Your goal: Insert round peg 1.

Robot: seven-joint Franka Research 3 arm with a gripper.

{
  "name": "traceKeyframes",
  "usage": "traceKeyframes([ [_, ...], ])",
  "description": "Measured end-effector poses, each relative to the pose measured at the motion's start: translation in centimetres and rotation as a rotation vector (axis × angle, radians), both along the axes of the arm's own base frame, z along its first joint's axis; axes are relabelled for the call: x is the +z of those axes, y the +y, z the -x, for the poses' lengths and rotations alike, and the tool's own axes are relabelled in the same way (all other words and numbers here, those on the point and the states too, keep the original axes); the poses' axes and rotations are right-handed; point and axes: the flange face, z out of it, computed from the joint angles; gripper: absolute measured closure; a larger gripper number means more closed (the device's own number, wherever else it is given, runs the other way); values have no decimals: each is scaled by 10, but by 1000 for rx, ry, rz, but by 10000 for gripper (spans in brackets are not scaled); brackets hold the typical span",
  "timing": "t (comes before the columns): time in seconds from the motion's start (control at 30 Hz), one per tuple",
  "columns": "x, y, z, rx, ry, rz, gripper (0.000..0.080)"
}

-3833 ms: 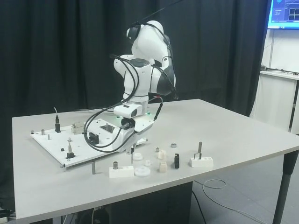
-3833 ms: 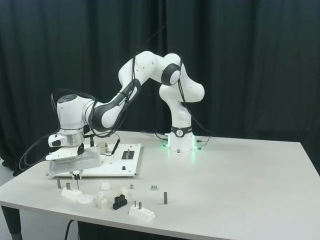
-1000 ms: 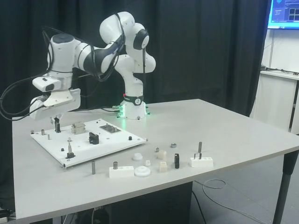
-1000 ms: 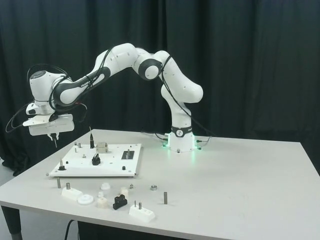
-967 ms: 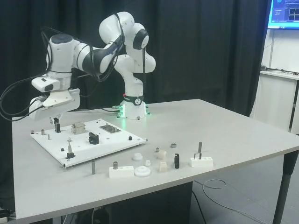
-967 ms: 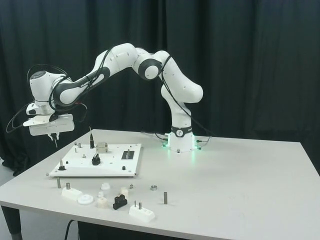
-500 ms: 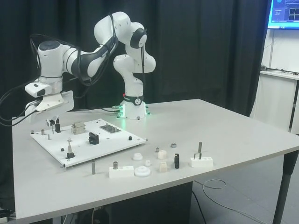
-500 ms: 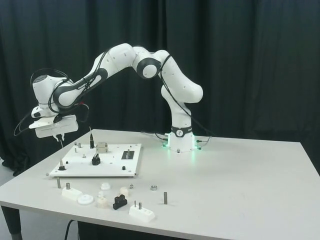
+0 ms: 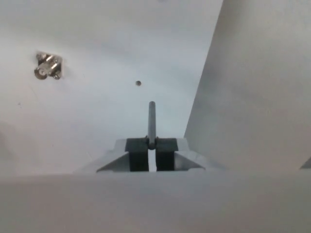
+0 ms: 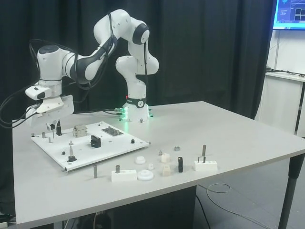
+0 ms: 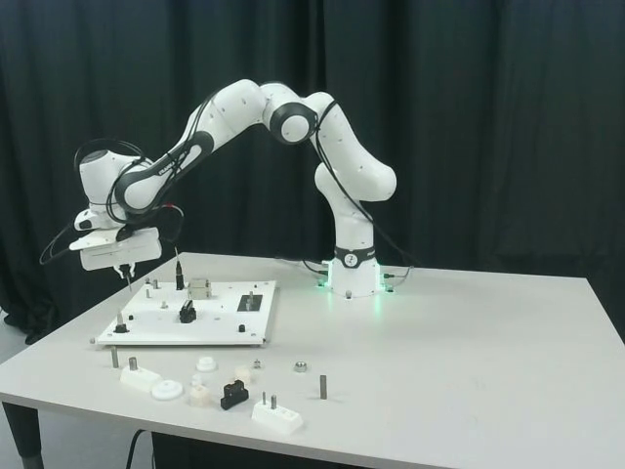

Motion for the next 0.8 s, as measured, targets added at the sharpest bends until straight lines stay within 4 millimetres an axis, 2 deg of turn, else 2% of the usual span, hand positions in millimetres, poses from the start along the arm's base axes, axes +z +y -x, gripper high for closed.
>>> traceKeyframes([
  [0.37,-10,6,19,2,-41,12,774],
  [0.8,-22,10,26,10,-65,25,774],
])
